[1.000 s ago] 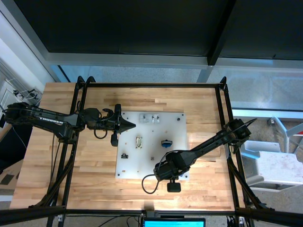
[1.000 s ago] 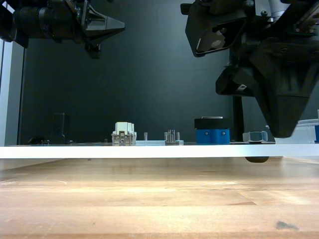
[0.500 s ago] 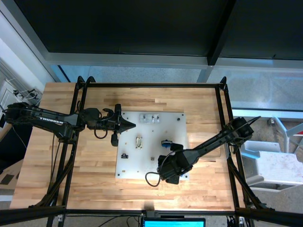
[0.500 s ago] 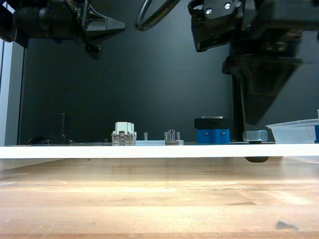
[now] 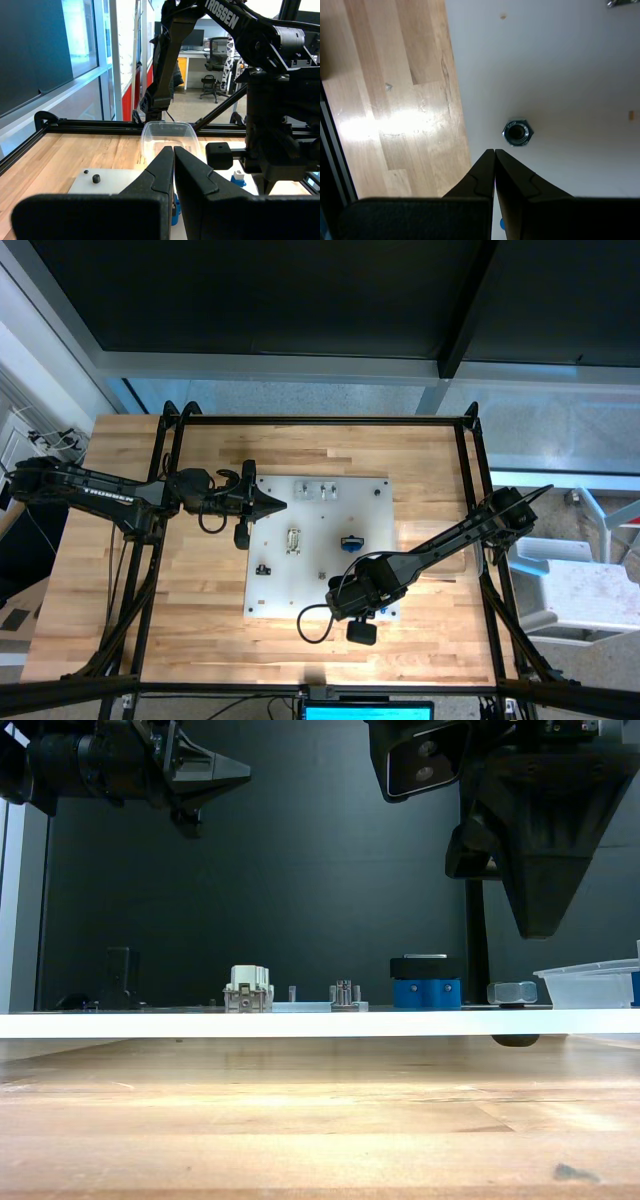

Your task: Unfasten the M12 fastener and place in the container

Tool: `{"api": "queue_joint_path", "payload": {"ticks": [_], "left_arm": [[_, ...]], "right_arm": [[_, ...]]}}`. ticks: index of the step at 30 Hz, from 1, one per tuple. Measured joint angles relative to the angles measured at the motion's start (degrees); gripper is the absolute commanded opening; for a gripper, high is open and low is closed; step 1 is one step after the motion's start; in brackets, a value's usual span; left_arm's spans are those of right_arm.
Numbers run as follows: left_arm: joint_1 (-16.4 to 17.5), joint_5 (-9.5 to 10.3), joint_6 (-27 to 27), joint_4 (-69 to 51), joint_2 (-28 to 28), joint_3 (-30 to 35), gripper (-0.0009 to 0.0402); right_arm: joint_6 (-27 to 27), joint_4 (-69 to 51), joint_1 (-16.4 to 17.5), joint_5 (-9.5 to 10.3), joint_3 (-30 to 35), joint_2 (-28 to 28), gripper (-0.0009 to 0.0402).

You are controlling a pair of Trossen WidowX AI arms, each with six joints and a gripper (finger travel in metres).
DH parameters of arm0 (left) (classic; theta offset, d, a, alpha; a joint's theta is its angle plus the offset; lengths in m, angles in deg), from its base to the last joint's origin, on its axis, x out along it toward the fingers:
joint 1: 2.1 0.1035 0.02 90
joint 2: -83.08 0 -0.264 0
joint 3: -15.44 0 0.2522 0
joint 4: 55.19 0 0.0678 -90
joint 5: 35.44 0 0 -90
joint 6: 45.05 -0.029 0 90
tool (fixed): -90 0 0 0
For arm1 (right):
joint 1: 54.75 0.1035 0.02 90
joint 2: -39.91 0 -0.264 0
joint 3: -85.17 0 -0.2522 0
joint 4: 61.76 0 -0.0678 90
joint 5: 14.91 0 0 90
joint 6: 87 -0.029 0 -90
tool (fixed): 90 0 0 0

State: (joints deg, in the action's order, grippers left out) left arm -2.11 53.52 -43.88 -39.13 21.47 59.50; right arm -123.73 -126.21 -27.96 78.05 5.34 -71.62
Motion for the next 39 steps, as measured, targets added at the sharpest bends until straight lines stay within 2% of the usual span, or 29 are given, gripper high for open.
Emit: {"api": "queue_joint_path", "payload": {"ticks": [7, 26, 27, 28, 30, 31, 32, 34, 35, 37, 39], "left_arm": [[0.00, 0.02, 0.00, 0.00, 0.00, 0.02, 0.0000], [0.00, 0.00, 0.02, 0.04, 0.00, 0.02, 0.0000], [0.00, 0.00, 0.02, 0.02, 0.00, 0.02, 0.0000], [0.00, 0.02, 0.00, 0.00, 0.00, 0.00, 0.0000], [0.00, 0.02, 0.00, 0.04, 0.00, 0.02, 0.0000], [0.00, 0.02, 0.02, 0.04, 0.00, 0.02, 0.0000], [0.00, 0.00, 0.02, 0.02, 0.00, 0.00, 0.0000], [0.00, 0.00, 0.02, 0.00, 0.00, 0.00, 0.0000], [0.00, 0.00, 0.00, 0.02, 0.00, 0.00, 0.0000], [0.00, 0.04, 0.02, 0.02, 0.00, 0.00, 0.0000], [0.00, 0.00, 0.02, 0.00, 0.00, 0.00, 0.0000]], "right_arm": [[0.90, 1.44, 0.20, 0.11, -0.17, -2.54, 0.0000], [1.68, 2.10, 0.07, -0.83, -1.60, -2.71, 0.0000], [1.62, 1.68, 0.02, -1.57, -1.60, -2.71, 0.0000], [0.72, 0.55, 0.04, -4.00, -1.60, -2.62, 0.0000], [-5.88, -3.54, 0.42, -14.05, -1.51, -2.29, 0.0000], [-8.72, -5.07, 0.33, -17.57, -1.25, -2.05, 0.0000], [-9.86, -5.55, 0.15, -19.54, -1.14, -1.64, 0.0000], [-10.05, -5.73, -0.07, -20.28, -0.98, -0.87, 0.0000], [-10.10, -5.79, 0.07, -19.91, -0.96, -0.68, 0.0000], [-10.01, -6.08, 0.37, -18.49, -0.96, -0.59, 0.0000], [-9.55, -6.08, 0.39, -15.87, -0.96, -0.44, 0.0000]]}}
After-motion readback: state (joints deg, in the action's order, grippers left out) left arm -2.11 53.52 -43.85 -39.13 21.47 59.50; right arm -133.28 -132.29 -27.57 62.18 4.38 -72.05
